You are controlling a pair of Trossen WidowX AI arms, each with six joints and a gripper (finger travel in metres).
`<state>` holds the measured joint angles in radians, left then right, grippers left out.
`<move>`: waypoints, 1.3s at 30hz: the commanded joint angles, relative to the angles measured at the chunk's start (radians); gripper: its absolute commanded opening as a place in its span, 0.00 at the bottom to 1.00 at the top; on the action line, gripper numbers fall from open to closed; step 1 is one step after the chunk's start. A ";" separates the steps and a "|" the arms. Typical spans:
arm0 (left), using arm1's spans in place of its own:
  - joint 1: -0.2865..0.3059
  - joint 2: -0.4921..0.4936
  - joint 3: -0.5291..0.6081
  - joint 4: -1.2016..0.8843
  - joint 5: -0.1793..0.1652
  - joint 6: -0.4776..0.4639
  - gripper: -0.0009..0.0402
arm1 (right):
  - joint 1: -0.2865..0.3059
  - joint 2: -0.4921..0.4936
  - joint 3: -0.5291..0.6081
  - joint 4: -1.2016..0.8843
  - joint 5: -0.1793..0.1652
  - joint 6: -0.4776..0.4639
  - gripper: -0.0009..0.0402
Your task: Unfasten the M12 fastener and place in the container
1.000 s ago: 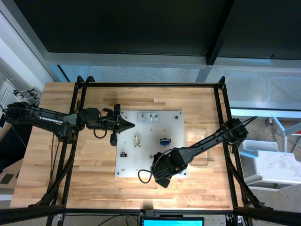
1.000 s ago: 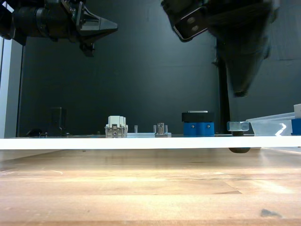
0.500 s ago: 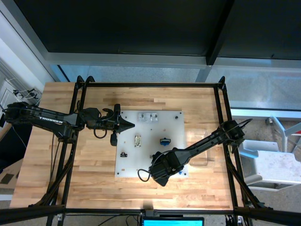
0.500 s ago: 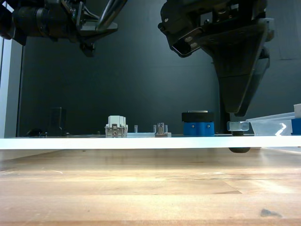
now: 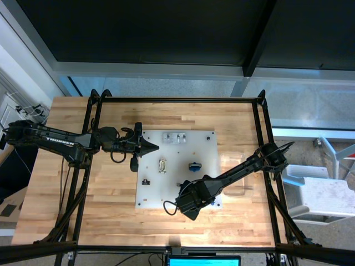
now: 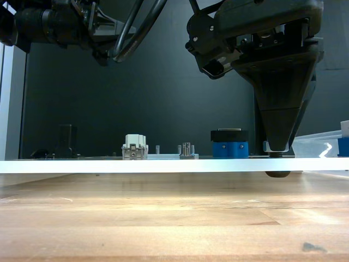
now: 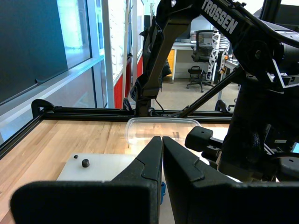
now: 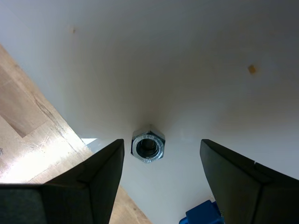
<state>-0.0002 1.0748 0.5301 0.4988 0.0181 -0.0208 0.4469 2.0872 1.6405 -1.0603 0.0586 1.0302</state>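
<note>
The right gripper (image 8: 161, 140) is held straight over the nut (image 8: 148, 147) on its stud (image 6: 276, 155), fingers (image 8: 103, 177) spread wide and empty, judged ready to clamp. The left gripper (image 7: 162, 140) is parked well away from the nut, pinched closed and empty.

Two grippers (image 7: 162, 140) (image 8: 161, 143), one board (image 5: 205, 149), one nut (image 8: 148, 147), one tray (image 7: 154, 128).

We note both arms matte black, slim links. White "TROSSEN" lettering along right arm (image 7: 243, 42). Black cable loop (image 5: 166, 206) beside right tool (image 8: 161, 144), over white board (image 5: 202, 138) near right edge; broad black wedge fingers (image 8: 98, 182). Left tool (image 5: 151, 147), board's left edge: pointed black wedge.
</note>
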 commanded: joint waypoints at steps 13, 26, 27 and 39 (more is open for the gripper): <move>0.000 0.000 0.000 0.000 0.000 0.000 0.02 | -0.004 0.021 -0.004 0.041 -0.002 -0.023 0.41; 0.000 0.000 0.000 0.000 0.000 0.000 0.02 | -0.004 0.018 -0.002 0.044 -0.008 -0.026 0.17; 0.000 0.000 0.000 0.000 0.000 0.000 0.02 | -0.004 0.018 -0.002 0.044 -0.008 -0.026 0.15; 0.000 0.000 0.000 0.000 0.000 0.000 0.02 | -0.004 0.014 -0.002 0.046 -0.037 -0.241 0.02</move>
<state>-0.0002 1.0748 0.5301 0.4988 0.0185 -0.0204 0.4427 2.1044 1.6390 -1.0107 0.0288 0.8368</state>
